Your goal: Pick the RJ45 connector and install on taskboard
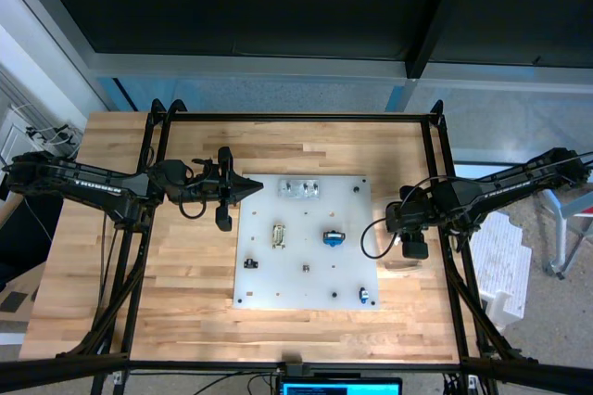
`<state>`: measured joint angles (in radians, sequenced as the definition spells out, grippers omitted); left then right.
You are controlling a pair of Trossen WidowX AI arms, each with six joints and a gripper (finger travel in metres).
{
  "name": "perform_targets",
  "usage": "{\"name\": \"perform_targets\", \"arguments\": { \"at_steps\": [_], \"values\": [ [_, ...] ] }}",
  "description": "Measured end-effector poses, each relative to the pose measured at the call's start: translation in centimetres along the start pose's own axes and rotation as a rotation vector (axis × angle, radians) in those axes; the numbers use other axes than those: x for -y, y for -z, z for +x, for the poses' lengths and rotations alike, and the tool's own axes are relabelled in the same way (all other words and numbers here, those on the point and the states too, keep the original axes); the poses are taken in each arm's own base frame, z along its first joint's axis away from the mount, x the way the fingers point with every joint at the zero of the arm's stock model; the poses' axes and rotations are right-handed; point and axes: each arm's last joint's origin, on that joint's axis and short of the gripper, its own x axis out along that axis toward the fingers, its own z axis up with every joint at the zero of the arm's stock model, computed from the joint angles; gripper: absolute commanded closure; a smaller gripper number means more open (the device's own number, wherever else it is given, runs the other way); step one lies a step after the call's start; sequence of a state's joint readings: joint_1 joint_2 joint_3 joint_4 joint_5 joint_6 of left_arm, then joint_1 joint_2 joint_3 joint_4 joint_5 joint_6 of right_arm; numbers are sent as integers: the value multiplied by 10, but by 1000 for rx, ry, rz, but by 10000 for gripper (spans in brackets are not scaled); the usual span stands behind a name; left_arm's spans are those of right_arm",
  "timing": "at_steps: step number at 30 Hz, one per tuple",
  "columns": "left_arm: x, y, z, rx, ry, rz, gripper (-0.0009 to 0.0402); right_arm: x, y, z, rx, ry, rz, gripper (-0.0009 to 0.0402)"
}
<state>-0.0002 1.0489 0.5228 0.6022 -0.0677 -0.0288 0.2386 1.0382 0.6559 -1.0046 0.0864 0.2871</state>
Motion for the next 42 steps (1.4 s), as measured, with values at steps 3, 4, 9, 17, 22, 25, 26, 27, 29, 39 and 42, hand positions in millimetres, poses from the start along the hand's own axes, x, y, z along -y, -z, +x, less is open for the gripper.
{"name": "perform_targets", "arguments": {
  "at_steps": [3, 4, 9, 17, 22, 25, 26, 27, 29, 39, 42],
  "values": [
    [0, 0, 0, 0, 0, 0, 393, -1, 0, 1, -1, -1, -6, 212],
    [0, 0, 0, 0, 0, 0, 393, -2, 0, 1, 0, -1, -9, 213],
    [0, 0, 0, 0, 0, 0, 393, -2, 0, 1, 1, -3, -13, 213],
    [0, 0, 0, 0, 0, 0, 393, -3, 0, 1, 1, -4, -15, 230],
    [0, 0, 0, 0, 0, 0, 393, -3, 0, 1, 1, -4, -17, 262],
    [0, 0, 0, 0, 0, 0, 393, -3, 0, 1, 2, -5, -18, 281],
    [0, 0, 0, 0, 0, 0, 393, -3, 0, 1, 2, -5, -17, 286],
    [0, 0, 0, 0, 0, 0, 393, -3, 0, 1, 2, -4, -18, 291],
    [0, 0, 0, 0, 0, 0, 393, -3, 0, 1, 3, -5, -18, 302],
    [0, 0, 0, -1, 0, 0, 393, -4, 0, 1, 2, -8, -20, 380],
    [0, 0, 0, 0, 0, 0, 393, -4, 0, 1, 2, -8, -20, 392]
  ]
}}
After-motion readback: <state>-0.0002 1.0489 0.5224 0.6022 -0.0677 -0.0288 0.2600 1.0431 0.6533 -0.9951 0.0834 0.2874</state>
